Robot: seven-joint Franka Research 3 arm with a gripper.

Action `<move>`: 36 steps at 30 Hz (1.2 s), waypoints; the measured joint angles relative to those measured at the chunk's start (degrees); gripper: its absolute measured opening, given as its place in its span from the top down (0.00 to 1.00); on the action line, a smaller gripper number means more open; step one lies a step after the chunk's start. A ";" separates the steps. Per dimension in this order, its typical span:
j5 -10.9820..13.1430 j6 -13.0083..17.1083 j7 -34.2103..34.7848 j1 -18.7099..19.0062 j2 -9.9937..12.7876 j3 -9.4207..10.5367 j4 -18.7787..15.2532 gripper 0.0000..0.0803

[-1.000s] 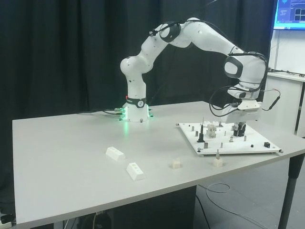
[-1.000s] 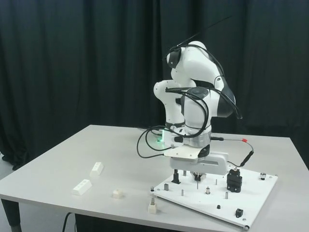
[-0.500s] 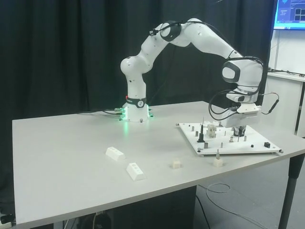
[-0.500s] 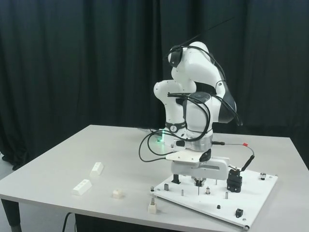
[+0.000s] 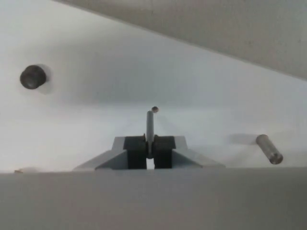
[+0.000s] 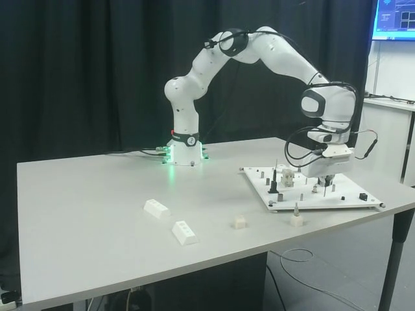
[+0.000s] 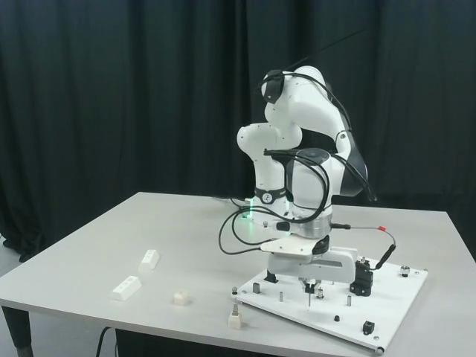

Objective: Insert round peg 1.

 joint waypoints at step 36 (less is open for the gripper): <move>-0.07 3.55 0.32 0.64 -0.07 -0.12 -2.58 0.96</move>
